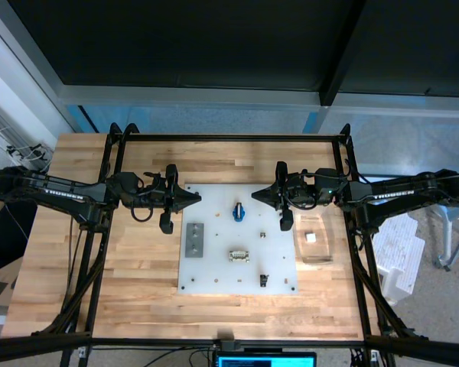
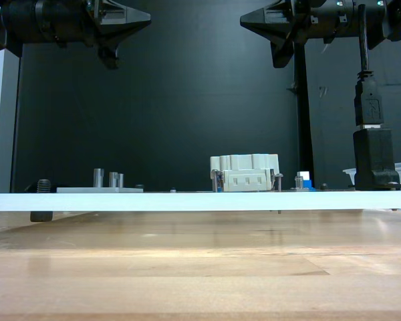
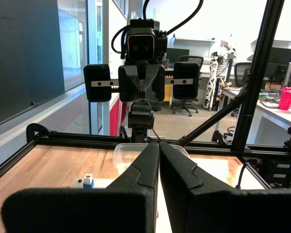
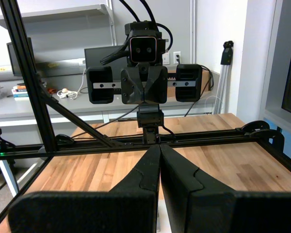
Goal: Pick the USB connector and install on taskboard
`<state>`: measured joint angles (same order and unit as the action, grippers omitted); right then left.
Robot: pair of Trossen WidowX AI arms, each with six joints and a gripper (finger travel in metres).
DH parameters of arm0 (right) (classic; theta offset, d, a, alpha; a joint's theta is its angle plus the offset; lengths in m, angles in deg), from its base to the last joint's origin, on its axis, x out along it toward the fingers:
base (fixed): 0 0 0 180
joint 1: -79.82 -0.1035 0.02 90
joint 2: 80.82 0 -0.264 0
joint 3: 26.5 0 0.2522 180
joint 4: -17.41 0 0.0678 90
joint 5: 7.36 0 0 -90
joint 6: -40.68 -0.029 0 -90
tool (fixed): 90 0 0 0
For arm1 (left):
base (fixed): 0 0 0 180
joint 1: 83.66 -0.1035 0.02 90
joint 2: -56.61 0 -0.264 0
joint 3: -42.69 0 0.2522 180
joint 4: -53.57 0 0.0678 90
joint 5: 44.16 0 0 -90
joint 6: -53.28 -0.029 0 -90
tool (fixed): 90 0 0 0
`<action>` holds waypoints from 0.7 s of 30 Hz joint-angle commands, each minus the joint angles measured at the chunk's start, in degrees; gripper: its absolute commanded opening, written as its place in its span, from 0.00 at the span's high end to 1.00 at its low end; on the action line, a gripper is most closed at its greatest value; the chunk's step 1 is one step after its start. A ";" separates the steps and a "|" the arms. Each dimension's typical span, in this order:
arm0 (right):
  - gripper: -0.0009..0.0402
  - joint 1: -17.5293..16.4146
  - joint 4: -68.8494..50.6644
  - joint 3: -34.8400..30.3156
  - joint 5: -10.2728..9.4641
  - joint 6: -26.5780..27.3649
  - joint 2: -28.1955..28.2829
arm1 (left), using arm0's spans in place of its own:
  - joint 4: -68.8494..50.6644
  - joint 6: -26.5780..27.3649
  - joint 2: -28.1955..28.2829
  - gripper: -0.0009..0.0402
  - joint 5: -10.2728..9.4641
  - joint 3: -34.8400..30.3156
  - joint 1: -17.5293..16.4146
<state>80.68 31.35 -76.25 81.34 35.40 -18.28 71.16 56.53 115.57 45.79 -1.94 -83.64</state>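
Apparently finished: found the tiny dark USB connector [image 2: 372, 108] seated upright in the small black socket [image 2: 375, 160] on the flat white perforated taskboard [image 1: 214, 264]. Saw black left pincer [image 1: 198, 197] and black right pincer [image 1: 253, 196] closed, empty, high over its far part. Judged nothing left.

Grippers: two, left gripper [image 1: 198, 196] and right gripper [image 1: 253, 196]
Taskboard [image 1: 214, 269]: one
USB connector [image 2: 369, 109]: one
Clear tray [image 1: 322, 258]: one
White cube [image 1: 311, 238]: one

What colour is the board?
White taskboard, high view best; left end effector, right end effector hover above.
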 commanded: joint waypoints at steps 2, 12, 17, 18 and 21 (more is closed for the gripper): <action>0.98 0.00 -0.02 0.00 0.00 -0.02 0.02 | 0.00 -0.02 0.00 0.98 0.02 0.00 0.00; 0.98 0.00 -0.07 0.00 0.00 -0.04 0.02 | 0.00 -0.02 0.02 0.98 0.02 -0.02 -0.02; 0.98 0.00 -0.13 0.00 0.00 -0.04 0.02 | 0.00 -0.02 0.00 0.98 0.00 -0.02 0.00; 0.98 0.00 -0.20 0.00 0.00 -0.04 0.02 | 0.02 -0.02 0.02 0.98 0.00 0.00 0.00; 0.98 0.00 -0.72 0.00 0.00 -0.04 0.02 | 0.00 -0.02 0.00 0.98 0.02 0.00 -0.02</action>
<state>80.68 31.00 -76.25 81.32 35.35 -18.28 71.16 56.53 115.57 45.79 -1.94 -83.64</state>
